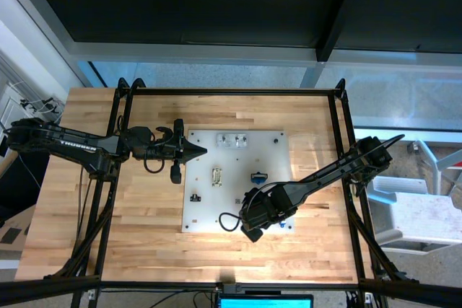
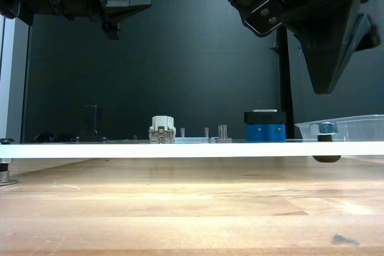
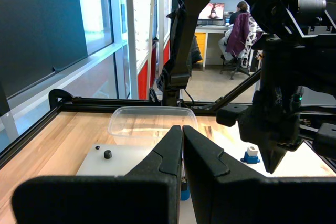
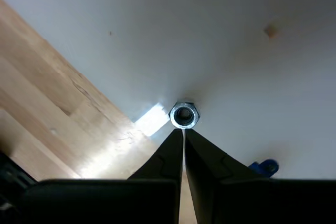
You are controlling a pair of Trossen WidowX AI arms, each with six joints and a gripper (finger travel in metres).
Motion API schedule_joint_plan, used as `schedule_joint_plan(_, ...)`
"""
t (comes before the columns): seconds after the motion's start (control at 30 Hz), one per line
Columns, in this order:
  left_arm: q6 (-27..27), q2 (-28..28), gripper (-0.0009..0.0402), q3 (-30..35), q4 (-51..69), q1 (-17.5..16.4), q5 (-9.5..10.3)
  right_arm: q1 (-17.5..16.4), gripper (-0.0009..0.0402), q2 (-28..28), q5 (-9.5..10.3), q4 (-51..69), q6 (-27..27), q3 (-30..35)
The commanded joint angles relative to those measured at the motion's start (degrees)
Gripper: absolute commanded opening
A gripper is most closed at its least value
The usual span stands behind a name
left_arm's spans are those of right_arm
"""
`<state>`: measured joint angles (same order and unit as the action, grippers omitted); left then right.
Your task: Unfasten the M12 fastener and place in the container
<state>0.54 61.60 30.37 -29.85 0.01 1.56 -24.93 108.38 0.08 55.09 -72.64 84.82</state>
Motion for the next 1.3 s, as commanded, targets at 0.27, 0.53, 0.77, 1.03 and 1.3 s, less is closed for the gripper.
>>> schedule_joint_plan(0.27, 0.0, 0.0, 0.0, 0.0, 0.0, 0.0, 0.0, -0.2, 0.016, 2.0, 0.55, 2.8, -10.1, 2.1)
schedule_joint_plan(0.53, 0.0, 0.0, 0.0, 0.0, 0.0, 0.0, -0.02, -0.2, 0.0223, 5.9, 1.31, 4.0, -13.1, 5.3)
schedule_joint_plan(0.77, 0.0, 0.0, 0.0, 0.0, 0.0, 0.0, 0.0, -0.1, 0.0217, 7.7, 1.77, 4.1, -16.3, 5.6)
schedule_joint_plan(1.03, 0.0, 0.0, 0.0, 0.0, 0.0, 0.0, -0.02, 0.4, 0.0195, 9.2, 2.51, 3.8, -16.9, 5.6)
schedule_joint_plan(1.3, 0.0, 0.0, 0.0, 0.0, 0.0, 0.0, -0.02, 0.9, 0.0161, 9.2, 2.27, 4.0, -16.9, 5.6)
